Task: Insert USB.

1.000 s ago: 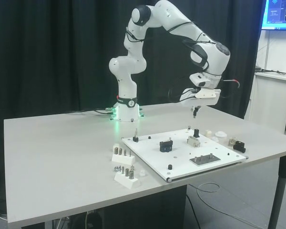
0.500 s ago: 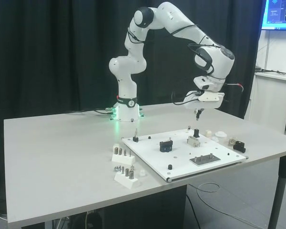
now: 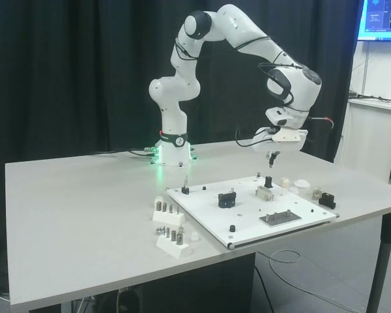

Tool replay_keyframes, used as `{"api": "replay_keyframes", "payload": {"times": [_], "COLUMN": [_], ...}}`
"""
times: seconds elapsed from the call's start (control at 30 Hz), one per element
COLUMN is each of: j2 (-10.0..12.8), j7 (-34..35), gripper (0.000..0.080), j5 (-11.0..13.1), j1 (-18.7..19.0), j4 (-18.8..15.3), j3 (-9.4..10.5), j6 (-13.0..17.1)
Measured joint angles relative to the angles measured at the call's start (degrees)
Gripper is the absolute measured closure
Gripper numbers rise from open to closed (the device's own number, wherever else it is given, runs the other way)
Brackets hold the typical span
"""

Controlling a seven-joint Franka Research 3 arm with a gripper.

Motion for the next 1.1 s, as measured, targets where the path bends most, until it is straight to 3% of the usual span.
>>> {"api": "replay_keyframes", "payload": {"times": [1.1], "j2": [3.41], "j7": [0.89], "gripper": [0.0732], "j5": [1.0], "j1": [-0.45], "j4": [-0.08], "j3": [0.0], "j6": [1.98]}}
